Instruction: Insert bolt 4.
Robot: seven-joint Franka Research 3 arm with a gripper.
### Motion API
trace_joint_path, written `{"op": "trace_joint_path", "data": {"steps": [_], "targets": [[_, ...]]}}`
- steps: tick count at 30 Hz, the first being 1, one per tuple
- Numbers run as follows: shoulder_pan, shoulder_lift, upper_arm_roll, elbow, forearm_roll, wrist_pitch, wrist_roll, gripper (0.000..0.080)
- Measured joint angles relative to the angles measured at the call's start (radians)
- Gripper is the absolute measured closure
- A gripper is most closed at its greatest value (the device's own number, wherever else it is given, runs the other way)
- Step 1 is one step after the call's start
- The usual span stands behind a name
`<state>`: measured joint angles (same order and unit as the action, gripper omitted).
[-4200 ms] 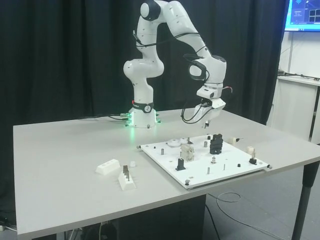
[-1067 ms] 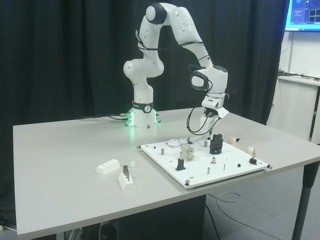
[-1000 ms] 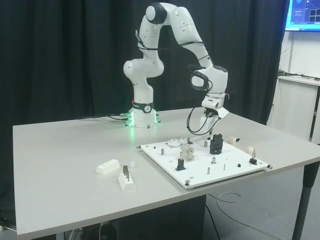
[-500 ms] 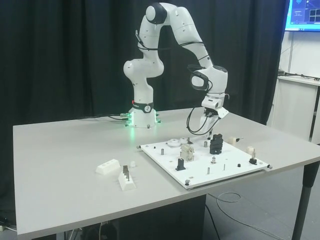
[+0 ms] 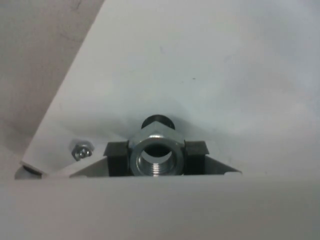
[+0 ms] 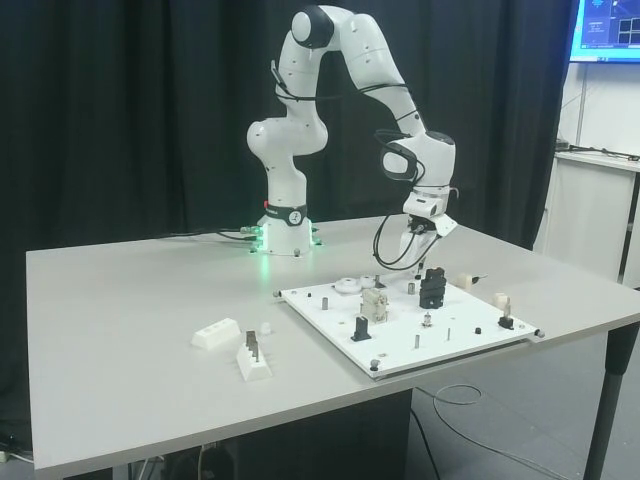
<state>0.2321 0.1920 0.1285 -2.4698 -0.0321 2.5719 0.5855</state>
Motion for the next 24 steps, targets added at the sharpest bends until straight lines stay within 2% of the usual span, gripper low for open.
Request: {"op": "trace_joint_path", "data": {"steps": [9,16,24], "targets": [[0.000,0.000,0.000,0.000,-0.004,0.000,0.000,0.0578],[0.000,0.003,0.000,0.000,-0.030,0.007,-0.001,0.0578],[0.000,0.003,0.001,0.000,-0.031,0.008,0.000,0.0578]]}}
